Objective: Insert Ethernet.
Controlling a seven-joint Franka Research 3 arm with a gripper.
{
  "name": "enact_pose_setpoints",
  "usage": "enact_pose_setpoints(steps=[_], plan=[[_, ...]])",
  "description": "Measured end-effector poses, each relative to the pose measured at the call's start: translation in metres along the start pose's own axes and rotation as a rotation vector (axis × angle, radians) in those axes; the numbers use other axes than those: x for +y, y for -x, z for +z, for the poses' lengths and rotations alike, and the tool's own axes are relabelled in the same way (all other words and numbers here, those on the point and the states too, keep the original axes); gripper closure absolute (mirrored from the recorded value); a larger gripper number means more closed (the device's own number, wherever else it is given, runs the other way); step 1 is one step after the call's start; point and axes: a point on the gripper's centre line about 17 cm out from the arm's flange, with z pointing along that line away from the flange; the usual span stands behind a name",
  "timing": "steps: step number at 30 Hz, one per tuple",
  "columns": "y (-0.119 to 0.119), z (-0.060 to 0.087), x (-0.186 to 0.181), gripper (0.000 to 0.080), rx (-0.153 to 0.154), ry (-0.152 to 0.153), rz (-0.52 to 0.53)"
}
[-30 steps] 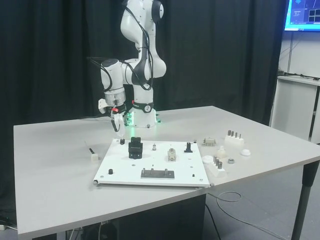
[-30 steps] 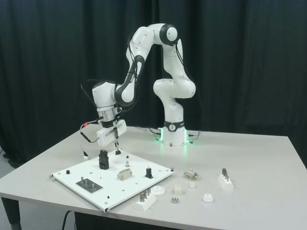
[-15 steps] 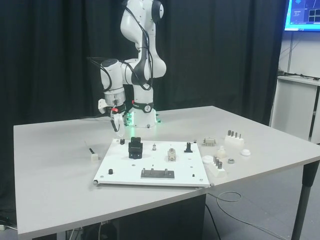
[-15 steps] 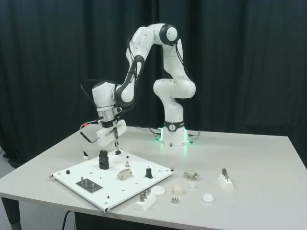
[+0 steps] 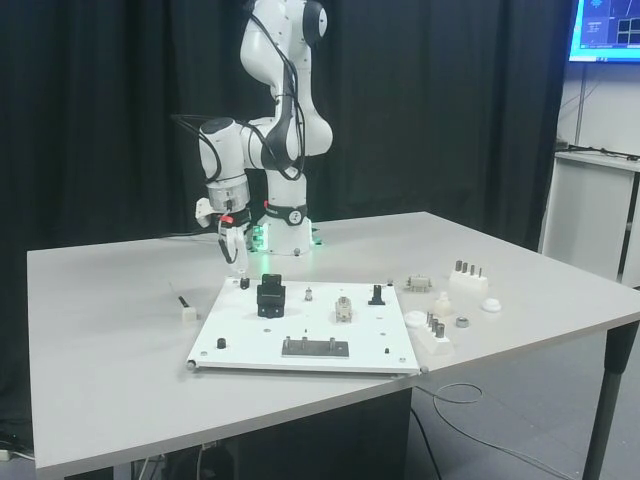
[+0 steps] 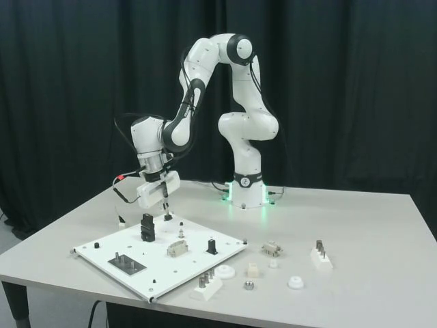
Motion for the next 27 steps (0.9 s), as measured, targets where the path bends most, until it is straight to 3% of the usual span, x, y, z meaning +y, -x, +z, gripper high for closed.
enact_pose_setpoints(steps=[27], plan=[[0.0085, 0.0036, 0.0014, 0.0715, -0.035, 0.0, -0.014]])
